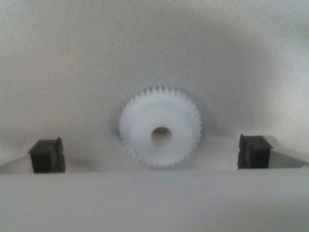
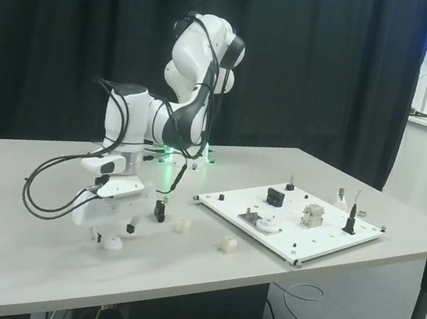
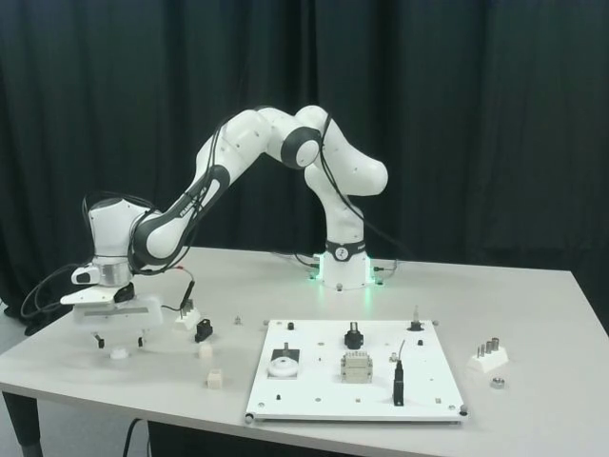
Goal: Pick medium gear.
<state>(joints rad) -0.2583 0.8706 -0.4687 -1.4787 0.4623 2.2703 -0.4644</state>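
- The grey bench (image 3: pixel 533 314) is seen carrying the arm, an assembly board and several loose parts.
- The white arm (image 3: pixel 257 143) is bolted near the rear edge of the bench, on a base lit green (image 3: pixel 343 276); it is stretched across to the far end of the bench from the board and bent down close to the surface.
- A white assembly board (image 3: pixel 428 386) is laid flat near the front edge, toward the other end of the bench, well apart from the gripper. Small fixtures are mounted on it, among them a round white part on a dark plate (image 3: pixel 283 365) and a black upright post (image 3: pixel 400 387).
- The gripper (image 1: pixel 149 154) is held low over the bench, pointing down. In the wrist view the two black finger pads (image 1: pixel 47 155) are spread wide, one on each side of the gear, neither touching it; nothing is held.
- The medium gear (image 1: pixel 160 126), white, with a central bore, is lying flat on the bench near the front corner at the arm's end, directly under the gripper and between the fingers. It is also visible in the room views (image 2: pixel 113 243) (image 3: pixel 119 353).
- Two small pale blocks (image 3: pixel 215 379) are lying on the bench between gripper and board, near the front edge.
- A small black part (image 3: pixel 203 330) is standing just beside them, toward the rear.
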